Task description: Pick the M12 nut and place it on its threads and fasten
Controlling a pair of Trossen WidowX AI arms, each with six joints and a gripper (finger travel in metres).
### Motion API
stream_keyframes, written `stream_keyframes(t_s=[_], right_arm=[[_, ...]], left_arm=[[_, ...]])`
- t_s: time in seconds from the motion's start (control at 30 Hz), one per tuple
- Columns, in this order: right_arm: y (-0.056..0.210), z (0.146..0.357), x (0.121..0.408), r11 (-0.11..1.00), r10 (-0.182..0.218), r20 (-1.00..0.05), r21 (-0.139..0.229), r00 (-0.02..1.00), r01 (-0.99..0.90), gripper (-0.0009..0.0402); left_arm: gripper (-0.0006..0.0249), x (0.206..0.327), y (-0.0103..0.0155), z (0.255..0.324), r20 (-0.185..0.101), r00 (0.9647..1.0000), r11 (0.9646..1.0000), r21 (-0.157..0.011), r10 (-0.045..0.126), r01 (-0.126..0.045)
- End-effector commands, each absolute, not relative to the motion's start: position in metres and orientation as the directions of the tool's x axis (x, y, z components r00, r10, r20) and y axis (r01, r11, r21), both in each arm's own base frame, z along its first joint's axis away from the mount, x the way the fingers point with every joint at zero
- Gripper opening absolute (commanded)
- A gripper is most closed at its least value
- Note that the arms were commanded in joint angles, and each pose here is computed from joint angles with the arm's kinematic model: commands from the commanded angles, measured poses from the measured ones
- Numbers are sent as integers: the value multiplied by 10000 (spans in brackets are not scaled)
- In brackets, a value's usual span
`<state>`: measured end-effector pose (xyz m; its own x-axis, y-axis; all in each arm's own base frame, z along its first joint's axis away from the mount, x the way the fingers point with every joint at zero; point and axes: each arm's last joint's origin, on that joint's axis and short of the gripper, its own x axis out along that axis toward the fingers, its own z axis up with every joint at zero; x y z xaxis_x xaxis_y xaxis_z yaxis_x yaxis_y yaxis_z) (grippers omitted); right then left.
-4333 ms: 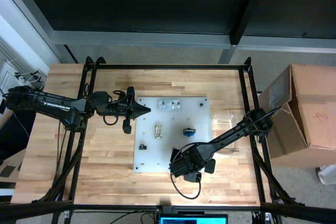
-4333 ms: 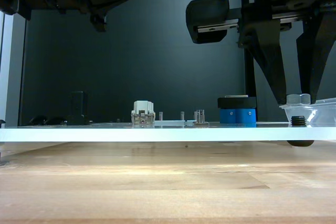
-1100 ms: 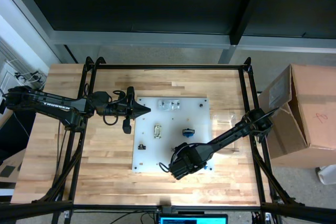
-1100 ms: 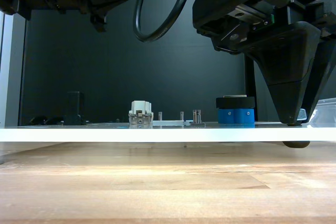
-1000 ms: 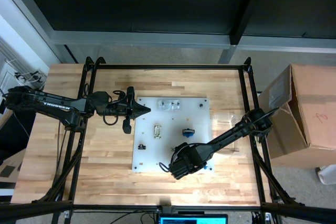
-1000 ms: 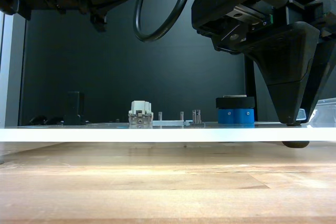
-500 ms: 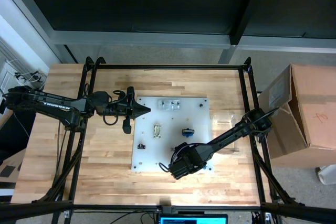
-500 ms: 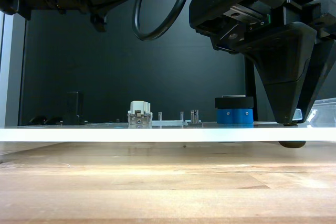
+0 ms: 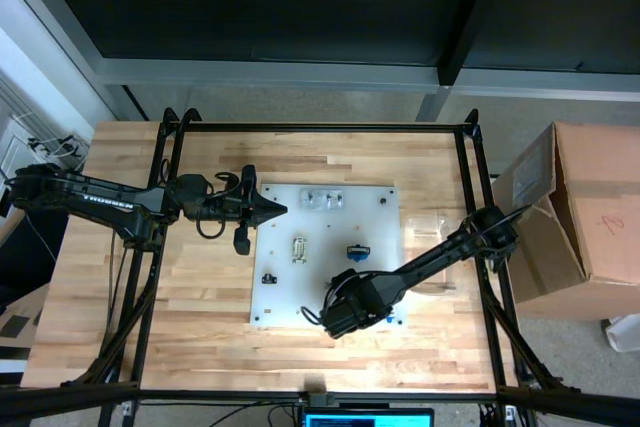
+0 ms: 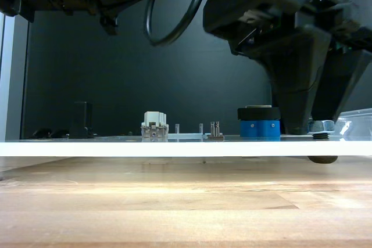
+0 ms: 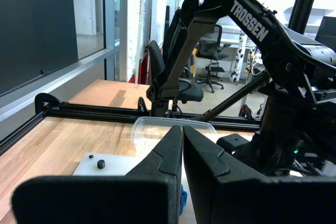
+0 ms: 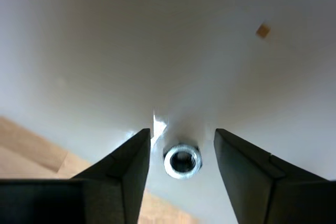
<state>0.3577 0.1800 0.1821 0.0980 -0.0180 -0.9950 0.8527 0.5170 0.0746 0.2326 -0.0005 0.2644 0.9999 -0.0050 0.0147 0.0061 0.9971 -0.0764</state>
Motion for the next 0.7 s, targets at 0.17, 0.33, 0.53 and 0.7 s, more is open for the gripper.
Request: stream_keyframes(t_s=[0.17, 0.33, 0.53, 0.7], right_arm=[[1774, 2011, 3540, 5440, 28, -9900, 1197, 1409, 8305, 205], [1740, 2171, 3502, 7061, 204, -9843, 1382, 1752, 6945, 199], [1712, 2223, 3440, 9451, 247, -9906, 671, 1348, 3197, 132], [1698, 2204, 3438, 9877, 291, -9929, 463, 1156, 1493, 23]], left_arm=[[0, 2327, -4, 2645, 151, 9999, 9971, -764, -46, 57], [0, 2327, -4, 2645, 151, 9999, 9971, -764, -46, 57], [0, 2327, -5, 2645, 151, 9999, 9971, -760, -50, 61], [0, 2327, -4, 2645, 147, 9999, 9971, -764, -46, 57]])
